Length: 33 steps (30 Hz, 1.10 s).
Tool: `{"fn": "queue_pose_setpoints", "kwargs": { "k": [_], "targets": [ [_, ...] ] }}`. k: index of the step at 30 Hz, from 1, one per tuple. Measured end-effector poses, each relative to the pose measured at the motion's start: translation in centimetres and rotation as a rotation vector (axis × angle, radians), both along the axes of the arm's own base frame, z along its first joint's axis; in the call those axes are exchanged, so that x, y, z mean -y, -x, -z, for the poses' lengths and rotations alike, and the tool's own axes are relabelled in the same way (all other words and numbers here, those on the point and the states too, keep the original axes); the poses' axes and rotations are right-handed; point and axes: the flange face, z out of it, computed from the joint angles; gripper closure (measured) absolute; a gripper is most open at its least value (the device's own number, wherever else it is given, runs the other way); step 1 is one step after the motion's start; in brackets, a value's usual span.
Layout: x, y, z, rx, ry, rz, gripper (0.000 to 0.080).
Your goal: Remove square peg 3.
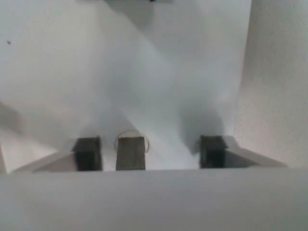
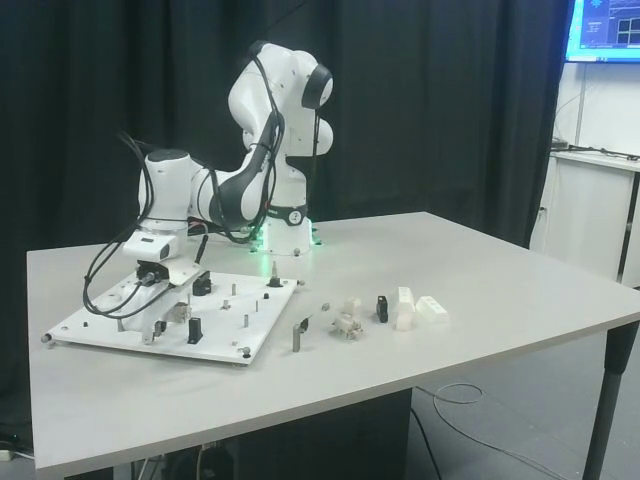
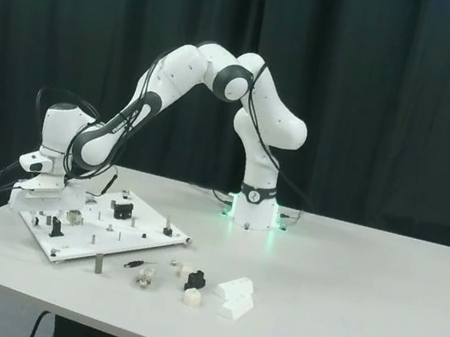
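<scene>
Only the wrist view shows it — end effector [image 1: 150, 153] spread, peg [image 1: 130, 153] between fingers.

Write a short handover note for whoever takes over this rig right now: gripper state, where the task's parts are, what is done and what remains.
Gripper: open, low over the white assembly board at its far corner, nothing held.
Small dark square peg: upright between the fingers, closer to one of them, apparently seated in the board.
Loose white blocks and small black parts: on the grey table beside the board.
Done: the approach, it seems.
Left: close on the peg, pull it out, set it down.
</scene>
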Motion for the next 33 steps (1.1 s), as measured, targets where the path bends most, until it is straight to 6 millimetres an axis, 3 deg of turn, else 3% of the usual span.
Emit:
{"fn": "queue_pose_setpoints", "kwargs": {
  "k": [3, 4, 9, 10, 18, 19, 33],
  "targets": [
    [0.1, 0.1, 0.0, -0.002, -0.001, -0.008, 0.0286],
    [0.1, 0.1, 0.0, -0.003, -0.001, -0.012, 0.0482],
    [0.1, 0.4, 0.1, -0.021, -0.024, -0.031, 0.0482],
    [0.1, 0.4, 0.1, -0.023, -0.028, -0.033, 0.0646],
    [0.3, 0.5, -0.3, -0.029, -0.041, -0.033, 0.0646],
    [0.3, 0.5, -0.3, -0.030, -0.042, -0.033, 0.0687],
    [0.4, 0.4, -1.1, -0.027, -0.049, -0.030, 0.0687]
  ]
}}
